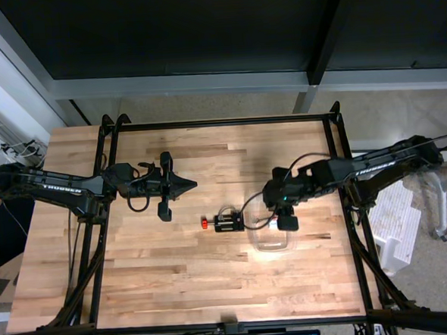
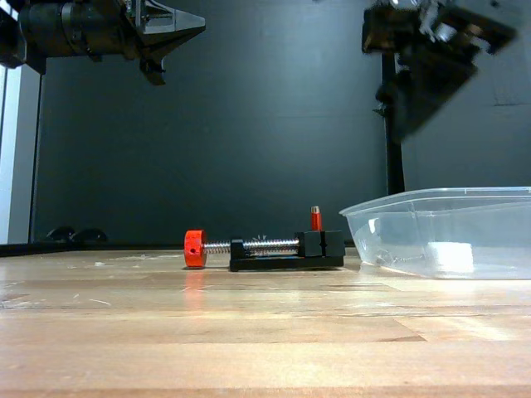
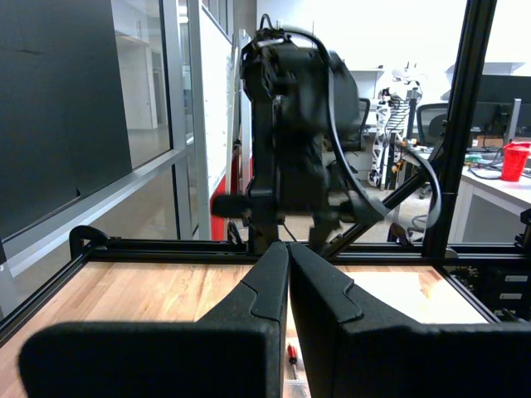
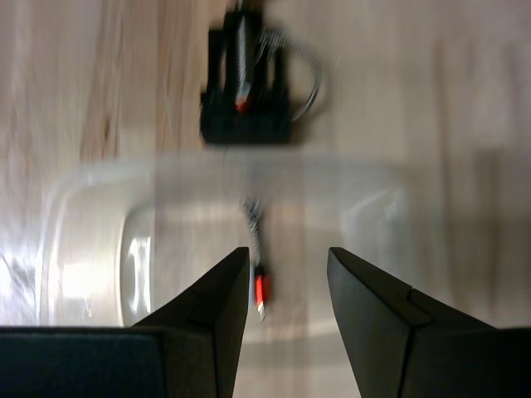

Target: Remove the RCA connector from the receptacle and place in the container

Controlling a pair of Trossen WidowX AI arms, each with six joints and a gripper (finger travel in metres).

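**RCA connector (image 4: 260, 288) in container (image 2: 415, 220); right claw (image 1: 288, 224) spread above**

1. RCA connector: slim plug w/ red section. It is seen in the right wrist view inside the tub outline, between the two spread fingers but not gripped. A braided lead runs from it toward the receptacle side. Whether it rests on the tub floor cannot be told.

2. Receptacle (image 2: 286, 247): black block, laid flat on the table (image 1: 178, 292) just beside the container, not touching it. A red knob (image 2: 194, 248) is fitted on a threaded rod at the end away from the tub. A small red post (image 2: 316, 218) stands upright on top at the tub end.

3. Container: clear plastic tub w/ rounded corners, set on the table to the right of the receptacle. A small white piece (image 2: 452, 255) lies inside.

4. Right claw: held above the container, pointed down, fingers apart, nothing clamped.

5. Left claw (image 3: 288, 249): held high over the table's left half, well apart from the receptacle, pointed inward. Fingers are pressed together, nothing held.
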